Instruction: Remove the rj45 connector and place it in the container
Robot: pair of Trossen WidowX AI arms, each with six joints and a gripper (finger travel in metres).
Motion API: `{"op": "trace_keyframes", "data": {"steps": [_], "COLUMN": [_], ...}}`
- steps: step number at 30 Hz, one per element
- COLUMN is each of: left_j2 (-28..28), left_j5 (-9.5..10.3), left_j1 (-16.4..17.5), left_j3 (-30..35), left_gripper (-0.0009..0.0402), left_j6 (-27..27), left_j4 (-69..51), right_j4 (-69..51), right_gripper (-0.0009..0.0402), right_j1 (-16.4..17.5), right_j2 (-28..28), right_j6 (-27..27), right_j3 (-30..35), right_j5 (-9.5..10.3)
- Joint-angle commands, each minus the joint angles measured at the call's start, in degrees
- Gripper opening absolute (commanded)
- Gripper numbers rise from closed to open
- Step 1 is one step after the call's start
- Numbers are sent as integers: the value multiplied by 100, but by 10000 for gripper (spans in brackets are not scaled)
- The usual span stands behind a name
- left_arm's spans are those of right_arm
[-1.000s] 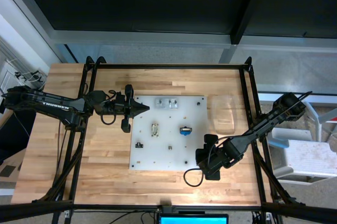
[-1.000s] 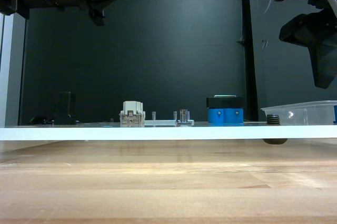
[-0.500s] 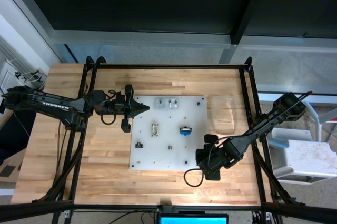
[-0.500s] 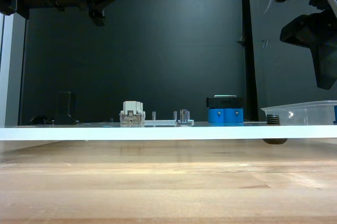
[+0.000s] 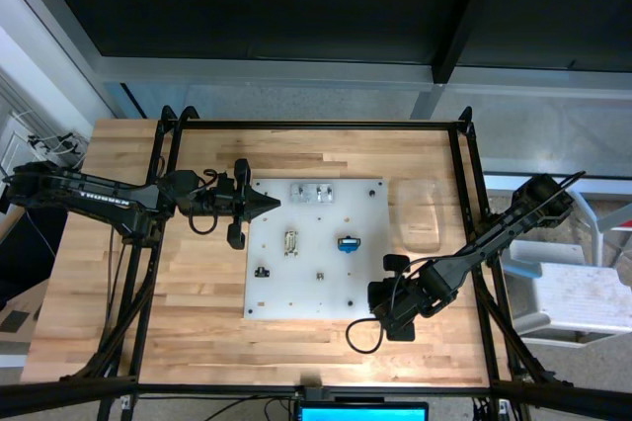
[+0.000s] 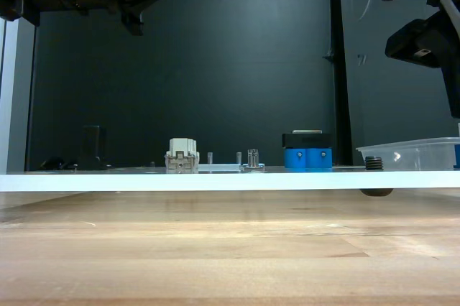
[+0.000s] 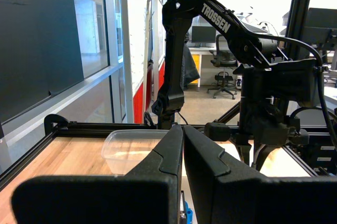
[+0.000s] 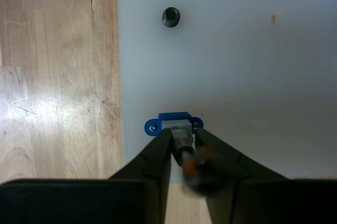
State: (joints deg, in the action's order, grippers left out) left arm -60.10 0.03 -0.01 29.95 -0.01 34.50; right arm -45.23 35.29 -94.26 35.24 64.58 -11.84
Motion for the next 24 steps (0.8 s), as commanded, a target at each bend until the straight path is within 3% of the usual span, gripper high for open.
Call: {"op": "trace_keyframes", "data": {"steps": [1,3,14,24], "left_j2": [-2,-2,-2,-2], "left_j5": [0,0,0,0], "left_j1": [0,2,2,2], "left_j3": [0,0,0,0], "left_gripper": [1,1,1,1], "left_j6": [0,0,0,0], "left_j4": [2,2,2,2], "right_j4": [17,26,57,55], "right_gripper": [18,-2,0,0], "right_j1": [-2,-2,11,24], "right_j2": [-4,-4,-4,7], "right_j6": [7,9,33,31], "right_j3": [0,0,0,22], "right_j5": [-63,-63,-52,92]}}
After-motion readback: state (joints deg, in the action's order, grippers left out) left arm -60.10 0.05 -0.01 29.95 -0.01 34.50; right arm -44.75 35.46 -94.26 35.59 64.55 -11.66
